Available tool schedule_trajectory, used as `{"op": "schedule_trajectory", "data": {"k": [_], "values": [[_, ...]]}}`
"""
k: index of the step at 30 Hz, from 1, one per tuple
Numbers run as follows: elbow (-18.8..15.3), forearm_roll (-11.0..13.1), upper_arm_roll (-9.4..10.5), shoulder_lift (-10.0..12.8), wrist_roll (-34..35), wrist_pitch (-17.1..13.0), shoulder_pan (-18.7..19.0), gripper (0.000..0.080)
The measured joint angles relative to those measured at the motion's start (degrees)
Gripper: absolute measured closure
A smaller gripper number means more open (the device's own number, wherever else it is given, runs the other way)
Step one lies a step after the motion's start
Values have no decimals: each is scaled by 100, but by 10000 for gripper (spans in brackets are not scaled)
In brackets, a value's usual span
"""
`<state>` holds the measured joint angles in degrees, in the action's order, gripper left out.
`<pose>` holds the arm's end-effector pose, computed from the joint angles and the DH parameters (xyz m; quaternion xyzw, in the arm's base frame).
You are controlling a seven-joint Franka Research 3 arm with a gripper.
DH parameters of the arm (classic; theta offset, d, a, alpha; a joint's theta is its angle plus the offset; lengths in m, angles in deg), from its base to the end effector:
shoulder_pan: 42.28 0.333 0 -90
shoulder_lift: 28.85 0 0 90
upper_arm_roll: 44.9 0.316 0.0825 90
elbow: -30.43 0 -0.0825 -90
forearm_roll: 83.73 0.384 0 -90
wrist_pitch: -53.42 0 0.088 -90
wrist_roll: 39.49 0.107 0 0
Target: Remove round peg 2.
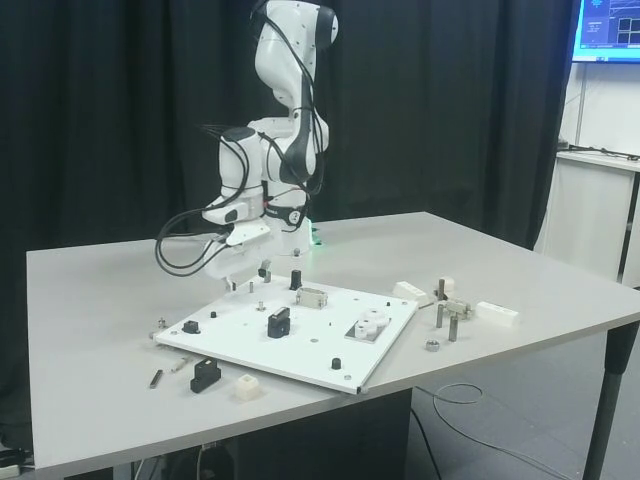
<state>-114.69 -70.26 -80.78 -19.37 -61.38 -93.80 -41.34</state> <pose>0.3617 -0.2675 0.2168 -0.9760 0.2129 0.0334 0.0300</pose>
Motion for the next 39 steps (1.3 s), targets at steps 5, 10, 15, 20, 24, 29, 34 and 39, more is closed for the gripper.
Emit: {"op": "schedule_trajectory", "data": {"k": [5, 10, 15, 20, 24, 29, 34, 39], "values": [[2, 50, 0, -14, 13, -21, 0, 3], [2, 360, -12, -30, 373, -20, 0, 3], [3, 448, -34, -54, 995, 67, 0, 3], [32, 443, -42, -114, 1479, 351, 0, 3], [90, 381, -59, -151, 1980, 634, 0, 3], [194, 30, -78, -196, 2739, 1043, 0, 3], [282, -475, -79, -267, 3649, 1344, 14, 3], [324, -849, -78, -342, 4301, 1524, 49, 3]]}}
